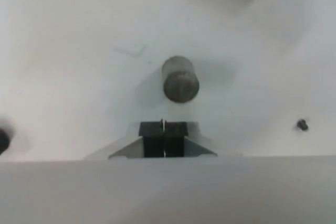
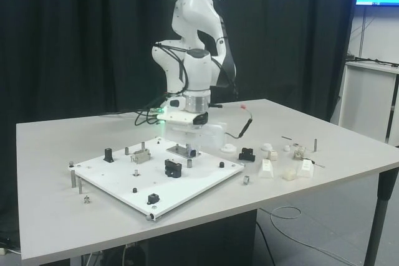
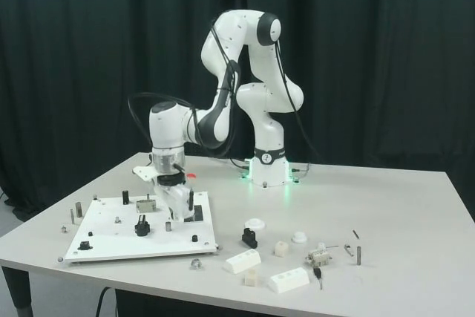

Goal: Remove round peg 4.

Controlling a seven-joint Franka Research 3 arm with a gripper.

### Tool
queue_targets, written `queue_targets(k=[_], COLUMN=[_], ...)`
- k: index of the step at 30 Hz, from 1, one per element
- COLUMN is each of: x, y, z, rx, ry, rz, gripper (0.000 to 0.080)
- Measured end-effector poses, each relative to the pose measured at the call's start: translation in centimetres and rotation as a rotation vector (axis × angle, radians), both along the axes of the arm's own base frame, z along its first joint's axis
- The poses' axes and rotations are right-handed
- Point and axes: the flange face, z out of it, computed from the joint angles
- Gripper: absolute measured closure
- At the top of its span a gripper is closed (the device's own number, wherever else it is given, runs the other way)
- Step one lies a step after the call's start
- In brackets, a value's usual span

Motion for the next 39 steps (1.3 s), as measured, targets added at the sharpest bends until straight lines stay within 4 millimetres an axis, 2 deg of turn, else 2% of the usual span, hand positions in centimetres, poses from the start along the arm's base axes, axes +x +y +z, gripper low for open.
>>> queue_targets(k=[11, 25, 26, 33, 34, 35, 39], x=[-0.4, -0.4, -0.4, -0.4, -0.4, -0.4, -0.4], y=[-0.5, -0.5, -0.5, -0.5, -0.5, -0.5, -0.5], z=[3.9, 5.3, 5.3, 5.3, 5.3, 5.3, 5.3], rx=[0.002, -0.013, -0.013, -0.013, -0.013, -0.013, -0.014], ry=[-0.001, -0.005, -0.005, -0.006, -0.006, -0.006, -0.007], rz=[0.014, 0.036, 0.035, 0.032, 0.031, 0.029, 0.022], gripper=[0.0802, 0.0802, 0.0593, 0.0593, 0.0279, 0.0073, 0.0073])
